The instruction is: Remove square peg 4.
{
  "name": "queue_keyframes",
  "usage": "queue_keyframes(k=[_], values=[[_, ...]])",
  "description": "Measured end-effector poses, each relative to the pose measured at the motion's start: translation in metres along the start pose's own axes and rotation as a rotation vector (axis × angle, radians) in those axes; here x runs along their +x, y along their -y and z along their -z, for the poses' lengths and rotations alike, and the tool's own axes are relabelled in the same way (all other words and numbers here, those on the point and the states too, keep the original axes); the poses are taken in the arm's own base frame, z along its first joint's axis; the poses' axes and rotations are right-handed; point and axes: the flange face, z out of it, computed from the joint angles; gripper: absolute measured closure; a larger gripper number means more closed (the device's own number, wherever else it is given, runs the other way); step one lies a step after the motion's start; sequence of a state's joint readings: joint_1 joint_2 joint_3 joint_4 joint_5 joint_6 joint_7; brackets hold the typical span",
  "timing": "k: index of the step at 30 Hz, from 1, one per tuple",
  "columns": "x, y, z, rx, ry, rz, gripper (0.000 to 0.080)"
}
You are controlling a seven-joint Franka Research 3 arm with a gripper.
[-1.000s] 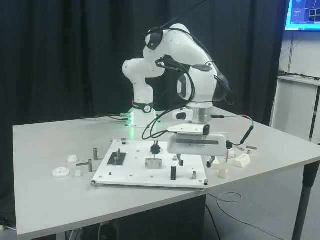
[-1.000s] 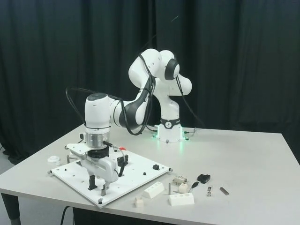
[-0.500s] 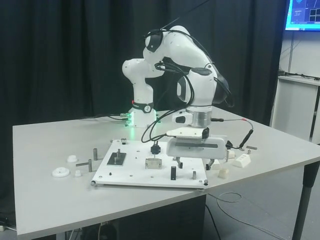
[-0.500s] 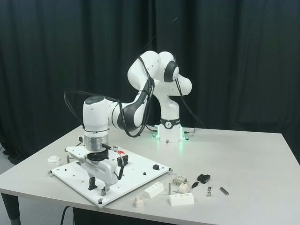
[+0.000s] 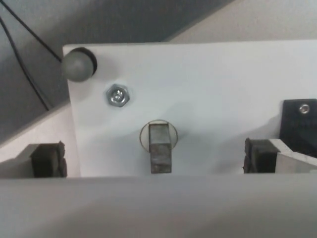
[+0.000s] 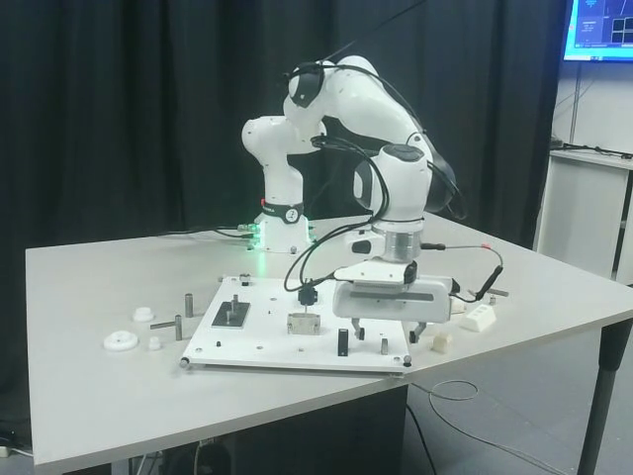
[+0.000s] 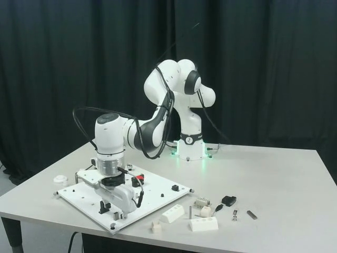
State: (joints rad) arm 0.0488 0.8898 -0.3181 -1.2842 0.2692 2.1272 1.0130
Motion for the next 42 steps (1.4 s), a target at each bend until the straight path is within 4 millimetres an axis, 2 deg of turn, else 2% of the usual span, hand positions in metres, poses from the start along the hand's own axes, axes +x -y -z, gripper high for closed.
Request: queue_keyframes(k=[16,17,22,23,29,30,31,32,36,37,42], values=[[-0.004,-0.001,-0.016,-0.018,0.012,0.003,0.0003],[-0.004,-0.001,-0.016,-0.018,0.012,0.003,0.0096],[-0.004,-0.001,-0.016,-0.018,0.012,0.003,0.0096],[-0.004,-0.001,-0.016,-0.018,0.012,0.003,0.0282],[-0.004,-0.001,-0.016,-0.017,0.011,0.004,0.0282],[-0.003,-0.001,-0.016,-0.017,0.011,0.006,0.0470],[-0.003,-0.001,-0.016,-0.017,0.010,0.008,0.0470],[-0.002,-0.001,-0.016,-0.019,0.009,0.010,0.0628],[0.000,-0.002,-0.016,-0.022,0.010,0.011,0.0628],[0.000,-0.002,-0.016,-0.022,0.010,0.013,0.0706],[0.000,-0.003,-0.015,-0.022,0.010,0.013,0.0706]])
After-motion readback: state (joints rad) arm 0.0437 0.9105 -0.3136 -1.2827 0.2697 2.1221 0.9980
